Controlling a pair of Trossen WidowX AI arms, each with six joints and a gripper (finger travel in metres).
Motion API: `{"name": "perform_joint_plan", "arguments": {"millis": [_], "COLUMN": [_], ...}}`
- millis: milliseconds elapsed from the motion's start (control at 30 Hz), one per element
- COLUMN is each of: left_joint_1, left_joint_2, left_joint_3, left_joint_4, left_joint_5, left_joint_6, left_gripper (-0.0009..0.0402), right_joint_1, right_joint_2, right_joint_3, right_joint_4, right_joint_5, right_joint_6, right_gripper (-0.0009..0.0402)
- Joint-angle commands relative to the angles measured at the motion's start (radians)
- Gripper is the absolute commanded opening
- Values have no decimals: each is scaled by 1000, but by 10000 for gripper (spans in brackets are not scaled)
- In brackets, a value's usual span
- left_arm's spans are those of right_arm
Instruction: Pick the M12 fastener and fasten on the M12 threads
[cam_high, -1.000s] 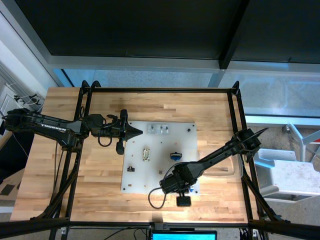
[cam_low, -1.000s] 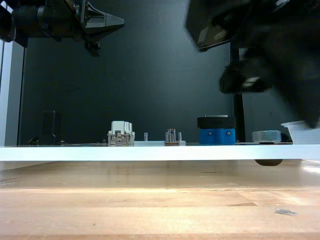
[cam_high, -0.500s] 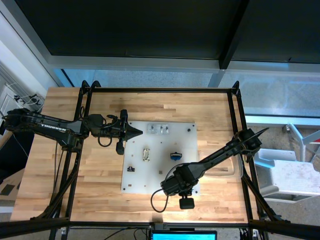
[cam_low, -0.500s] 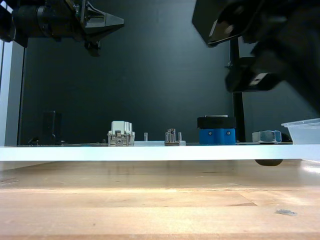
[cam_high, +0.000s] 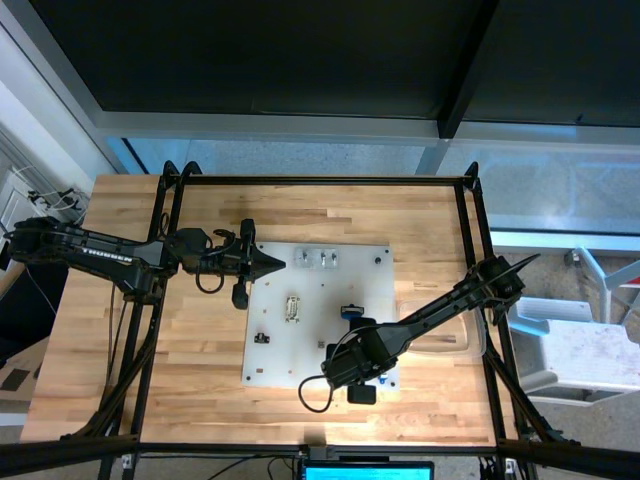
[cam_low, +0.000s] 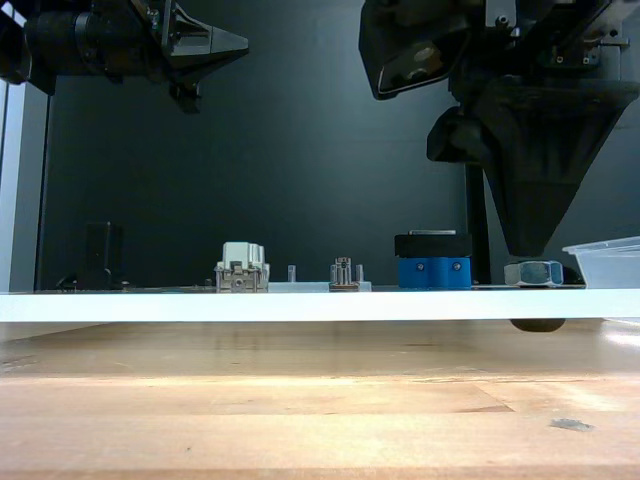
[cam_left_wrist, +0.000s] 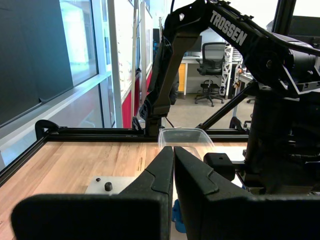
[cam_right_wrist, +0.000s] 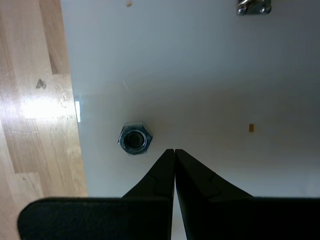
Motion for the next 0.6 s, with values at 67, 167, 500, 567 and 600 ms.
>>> {"name": "perform_joint_plan", "arguments": {"millis": [67, 167, 500, 567, 600], "left_joint_1": [0, 0, 0, 0, 0], "left_joint_2": [0, 0, 0, 0, 0], "left_joint_3": [0, 0, 0, 0, 0], "left_joint_4": [0, 0, 0, 0, 0], "left_joint_5": [0, 0, 0, 0, 0], "left_joint_6": [0, 0, 0, 0, 0], "left_gripper": [0, 0, 0, 0, 0], "right_joint_1": [1, 1, 1, 1, 1], "right_joint_2": [0, 1, 10, -1, -3], "right_joint_3": [-10, -16, -23, -23, -23], "right_joint_4": [21, 37, 61, 57, 54], "right_joint_5": [0, -1, -168, -278, -320], "right_joint_6": [1, 1, -34, -74, -89], "right_gripper": [0, 0, 0, 0, 0]}}
